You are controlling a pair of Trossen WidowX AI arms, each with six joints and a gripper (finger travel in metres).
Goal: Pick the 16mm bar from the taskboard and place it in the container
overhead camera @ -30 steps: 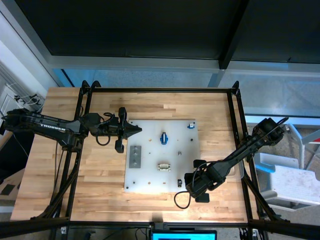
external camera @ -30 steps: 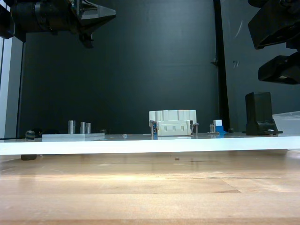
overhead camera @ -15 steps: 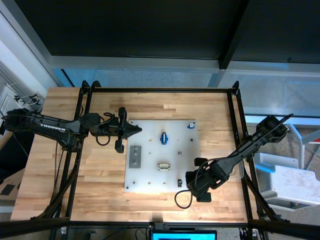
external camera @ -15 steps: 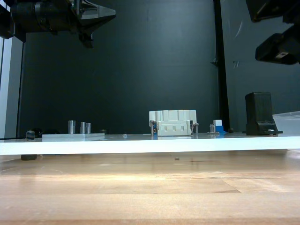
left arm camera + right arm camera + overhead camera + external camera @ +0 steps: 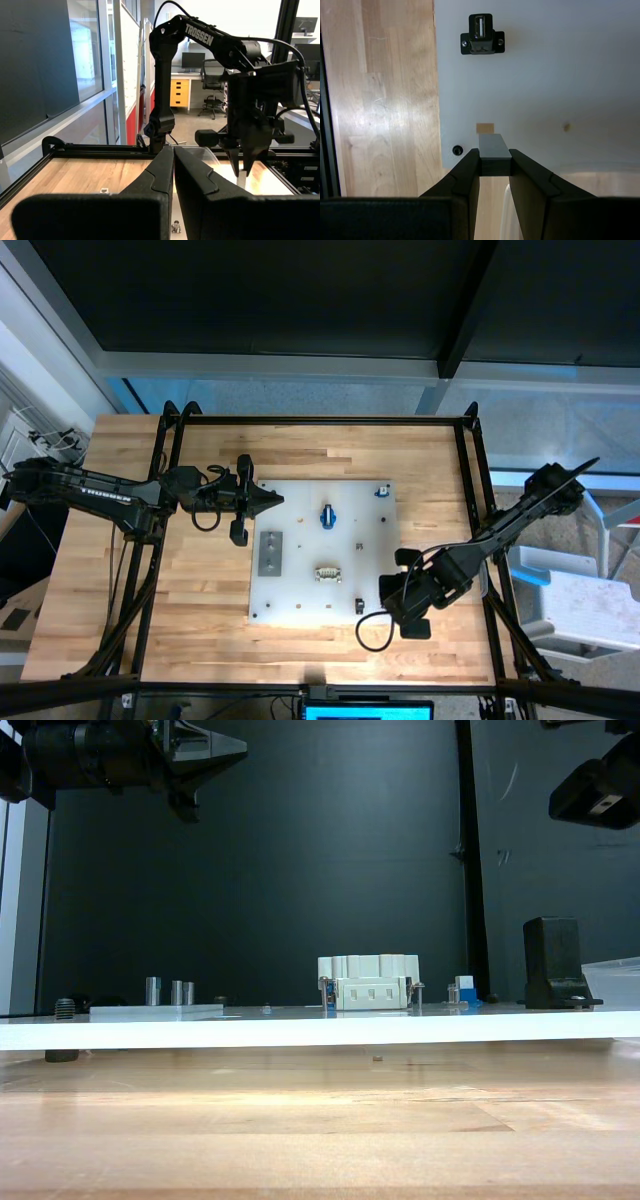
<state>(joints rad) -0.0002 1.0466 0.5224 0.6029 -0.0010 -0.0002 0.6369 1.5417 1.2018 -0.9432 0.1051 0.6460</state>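
I hold the bar pinched in the right gripper above the board's corner. I should carry it level to the container — left gripper, pressed together, hangs far-left.

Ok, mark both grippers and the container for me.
left gripper [image 5: 278, 499], high view, fingertips, shut, above the taskboard [image 5: 305, 540] at its far left corner.
right gripper [image 5: 495, 159], right wrist view, between fingertips, shut on the bar [image 5: 494, 145], above the taskboard's right edge.
container [image 5: 612, 982], low view, clear side wall.
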